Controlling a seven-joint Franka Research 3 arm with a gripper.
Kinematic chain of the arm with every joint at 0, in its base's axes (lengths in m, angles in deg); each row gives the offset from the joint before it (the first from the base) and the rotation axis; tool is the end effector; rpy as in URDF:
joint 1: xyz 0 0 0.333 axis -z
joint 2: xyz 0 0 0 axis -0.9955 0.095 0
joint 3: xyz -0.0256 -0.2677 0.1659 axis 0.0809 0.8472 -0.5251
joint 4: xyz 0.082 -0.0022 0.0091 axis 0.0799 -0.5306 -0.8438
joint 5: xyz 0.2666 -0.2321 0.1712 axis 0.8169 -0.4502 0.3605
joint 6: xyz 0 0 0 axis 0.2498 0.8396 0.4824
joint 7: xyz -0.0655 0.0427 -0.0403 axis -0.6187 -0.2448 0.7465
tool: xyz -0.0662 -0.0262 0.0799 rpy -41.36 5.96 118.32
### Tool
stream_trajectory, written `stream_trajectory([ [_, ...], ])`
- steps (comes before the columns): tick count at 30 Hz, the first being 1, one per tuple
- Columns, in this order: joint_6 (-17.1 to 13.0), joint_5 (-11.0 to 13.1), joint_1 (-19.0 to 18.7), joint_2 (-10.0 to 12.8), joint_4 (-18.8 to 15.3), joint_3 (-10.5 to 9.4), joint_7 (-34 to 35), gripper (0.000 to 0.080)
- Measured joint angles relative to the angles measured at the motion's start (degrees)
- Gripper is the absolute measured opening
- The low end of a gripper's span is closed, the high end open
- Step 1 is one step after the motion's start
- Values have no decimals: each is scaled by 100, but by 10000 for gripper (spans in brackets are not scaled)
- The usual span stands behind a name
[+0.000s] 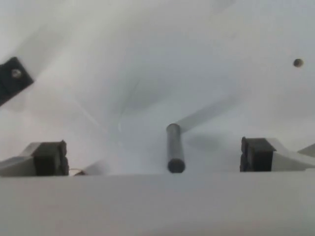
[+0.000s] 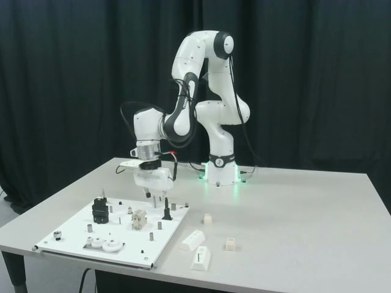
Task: Insert round peg 2.
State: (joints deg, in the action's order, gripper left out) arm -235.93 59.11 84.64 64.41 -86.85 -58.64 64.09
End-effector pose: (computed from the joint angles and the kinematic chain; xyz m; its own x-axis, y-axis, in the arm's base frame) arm 0.4070 -0.1989 0.2326 0.2462 -0.9655 -0.0849 -0.9625 -0.2332 -0.1385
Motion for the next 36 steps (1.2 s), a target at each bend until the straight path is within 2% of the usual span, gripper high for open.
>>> stream_trajectory([
  [4,34,35,-11,-48,5,-32,0,761],
  [5,44,51,-24,-64,6,-34,0,792],
  [19,86,116,-158,-207,9,-36,14,800],
  [36,143,132,-267,-223,9,-39,79,800],
])
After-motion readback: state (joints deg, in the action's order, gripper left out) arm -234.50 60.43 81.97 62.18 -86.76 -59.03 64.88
